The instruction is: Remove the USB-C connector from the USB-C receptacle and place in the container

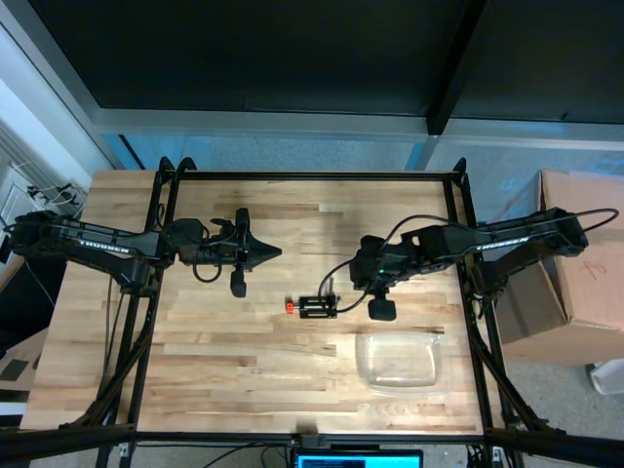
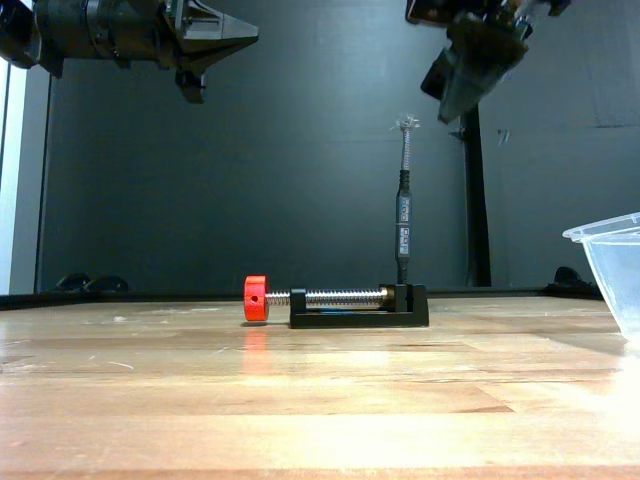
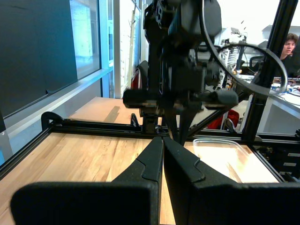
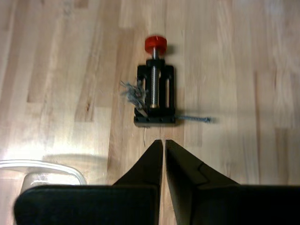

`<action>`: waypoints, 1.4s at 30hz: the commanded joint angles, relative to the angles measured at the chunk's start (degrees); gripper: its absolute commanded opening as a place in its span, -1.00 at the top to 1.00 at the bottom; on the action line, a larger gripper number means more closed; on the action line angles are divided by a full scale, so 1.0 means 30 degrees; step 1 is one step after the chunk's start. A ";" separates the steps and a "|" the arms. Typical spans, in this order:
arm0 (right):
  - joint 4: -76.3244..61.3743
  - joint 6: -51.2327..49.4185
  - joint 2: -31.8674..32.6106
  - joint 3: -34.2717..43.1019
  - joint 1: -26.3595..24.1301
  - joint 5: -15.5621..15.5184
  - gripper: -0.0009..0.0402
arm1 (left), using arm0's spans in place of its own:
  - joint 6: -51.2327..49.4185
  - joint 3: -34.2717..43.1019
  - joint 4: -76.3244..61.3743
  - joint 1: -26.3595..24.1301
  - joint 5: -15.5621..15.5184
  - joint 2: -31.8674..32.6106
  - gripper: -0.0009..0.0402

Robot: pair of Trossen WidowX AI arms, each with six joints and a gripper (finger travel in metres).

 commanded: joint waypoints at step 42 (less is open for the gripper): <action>0.3861 0.1836 0.5224 -0.0058 0.0780 0.0532 0.97 | 0.0007 0.0007 0.0000 0.0000 0.0007 0.0000 0.96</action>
